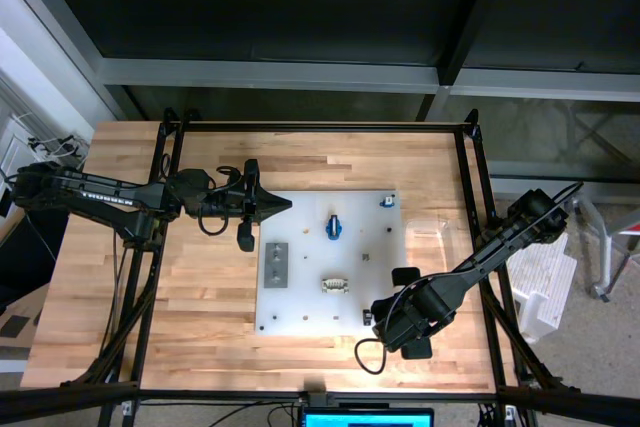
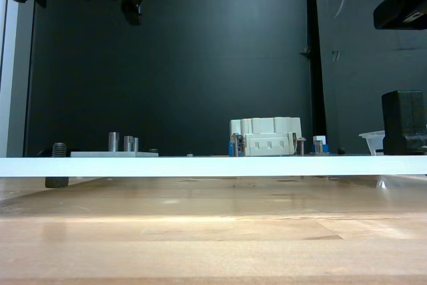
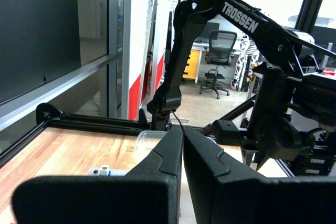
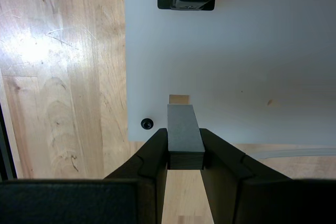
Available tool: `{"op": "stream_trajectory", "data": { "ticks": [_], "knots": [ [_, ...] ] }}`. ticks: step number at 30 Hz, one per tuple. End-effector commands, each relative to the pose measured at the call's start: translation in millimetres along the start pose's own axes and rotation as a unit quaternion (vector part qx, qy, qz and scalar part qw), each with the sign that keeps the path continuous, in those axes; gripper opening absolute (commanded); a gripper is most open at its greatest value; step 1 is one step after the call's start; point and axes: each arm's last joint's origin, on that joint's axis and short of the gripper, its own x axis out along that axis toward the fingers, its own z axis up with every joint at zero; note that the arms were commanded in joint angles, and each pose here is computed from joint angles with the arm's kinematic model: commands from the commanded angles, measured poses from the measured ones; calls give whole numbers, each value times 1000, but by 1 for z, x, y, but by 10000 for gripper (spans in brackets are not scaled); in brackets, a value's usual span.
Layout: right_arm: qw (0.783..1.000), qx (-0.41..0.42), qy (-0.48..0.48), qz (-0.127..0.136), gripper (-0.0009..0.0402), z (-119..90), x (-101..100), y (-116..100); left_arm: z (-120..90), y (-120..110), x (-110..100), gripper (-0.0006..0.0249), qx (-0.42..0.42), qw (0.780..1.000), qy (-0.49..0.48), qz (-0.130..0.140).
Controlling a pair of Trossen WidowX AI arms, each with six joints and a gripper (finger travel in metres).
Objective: Pick the 16mm bar and install on taskboard
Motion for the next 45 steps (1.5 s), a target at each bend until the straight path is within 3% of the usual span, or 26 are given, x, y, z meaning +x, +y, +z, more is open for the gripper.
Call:
{"op": "stream_trajectory", "data": {
  "ticks": [1,20,45],
  "knots": [
    [1000,0,-1,0,0,0,0,0,0,0,0,0,0,1000,0,0],
    [1000,2,25,-1,0,6,25,6,0,0,0,0,0,1000,0,0],
    [1000,16,24,-9,0,7,27,2,0,0,0,0,0,1000,0,0]
  ]
}}
